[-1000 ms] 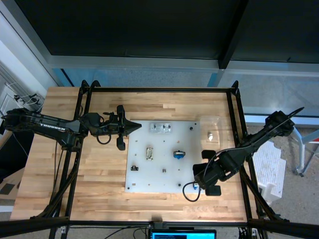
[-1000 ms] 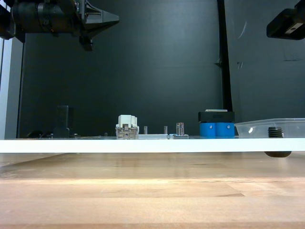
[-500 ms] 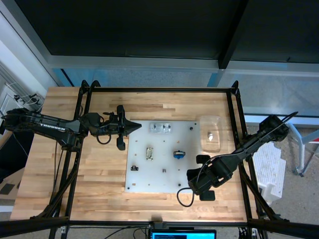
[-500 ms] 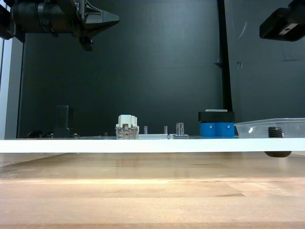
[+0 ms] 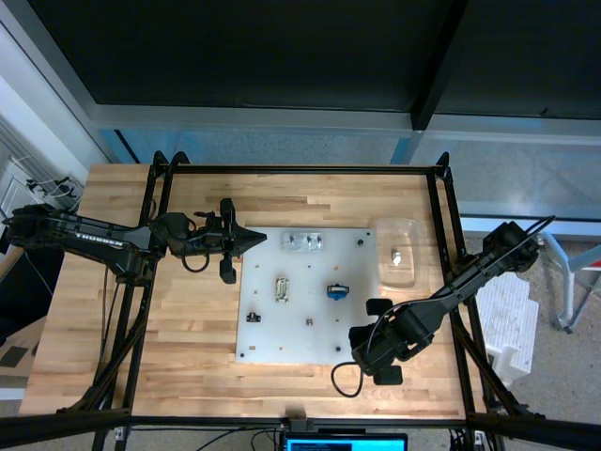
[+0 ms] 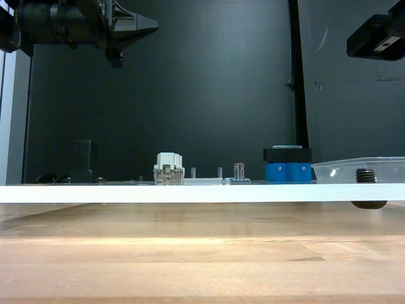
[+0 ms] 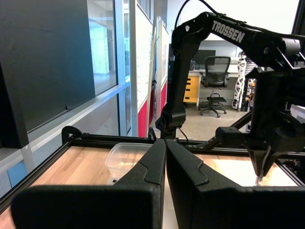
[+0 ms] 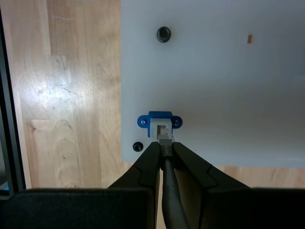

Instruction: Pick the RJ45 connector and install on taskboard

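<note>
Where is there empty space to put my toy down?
The bare wooden table left of the large flat white taskboard, nearer than the left hand, shut above its far-left corner. Crowded: the near-right corner, where the right hand grips the tiny whitish RJ45 connector by a blue fitting.

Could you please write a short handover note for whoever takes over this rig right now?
Left gripper: shut, empty, parked high by the far left corner of the taskboard.
Right gripper: shut on the RJ45 connector, gripped just behind the plug, low over the board's near right corner.
Done: connector picked up; its tip sits at the mouth of the blue socket.
Left: I cannot tell if it is fully seated. Probably push it home, then open the gripper and withdraw.
</note>
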`<state>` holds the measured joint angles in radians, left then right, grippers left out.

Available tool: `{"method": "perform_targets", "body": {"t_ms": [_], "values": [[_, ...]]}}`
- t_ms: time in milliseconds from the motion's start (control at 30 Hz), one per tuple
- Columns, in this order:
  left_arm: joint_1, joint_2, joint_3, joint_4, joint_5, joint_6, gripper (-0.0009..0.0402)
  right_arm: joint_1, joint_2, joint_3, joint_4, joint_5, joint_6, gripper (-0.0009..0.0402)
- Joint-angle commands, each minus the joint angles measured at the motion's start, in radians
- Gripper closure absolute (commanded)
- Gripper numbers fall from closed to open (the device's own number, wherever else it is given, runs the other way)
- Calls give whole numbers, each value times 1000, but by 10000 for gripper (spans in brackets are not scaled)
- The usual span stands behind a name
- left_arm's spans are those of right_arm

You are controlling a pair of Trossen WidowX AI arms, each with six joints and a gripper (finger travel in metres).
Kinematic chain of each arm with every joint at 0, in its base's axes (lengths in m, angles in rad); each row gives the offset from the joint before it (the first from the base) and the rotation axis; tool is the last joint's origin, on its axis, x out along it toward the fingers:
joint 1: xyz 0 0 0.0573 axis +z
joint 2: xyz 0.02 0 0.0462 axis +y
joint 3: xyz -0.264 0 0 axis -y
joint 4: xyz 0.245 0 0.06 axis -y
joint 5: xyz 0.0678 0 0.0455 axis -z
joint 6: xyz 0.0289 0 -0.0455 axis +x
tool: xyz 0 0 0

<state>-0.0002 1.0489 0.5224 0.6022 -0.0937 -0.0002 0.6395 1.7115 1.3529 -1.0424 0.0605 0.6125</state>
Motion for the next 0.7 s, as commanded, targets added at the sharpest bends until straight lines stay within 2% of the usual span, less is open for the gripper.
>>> {"method": "perform_targets", "body": {"t_ms": [33,700], "values": [[0,0,0,0,0,0,393,1,0,-1,3,0,1,393],[0,0,0,0,0,0,393,3,0,-16,17,8,0,393]]}}
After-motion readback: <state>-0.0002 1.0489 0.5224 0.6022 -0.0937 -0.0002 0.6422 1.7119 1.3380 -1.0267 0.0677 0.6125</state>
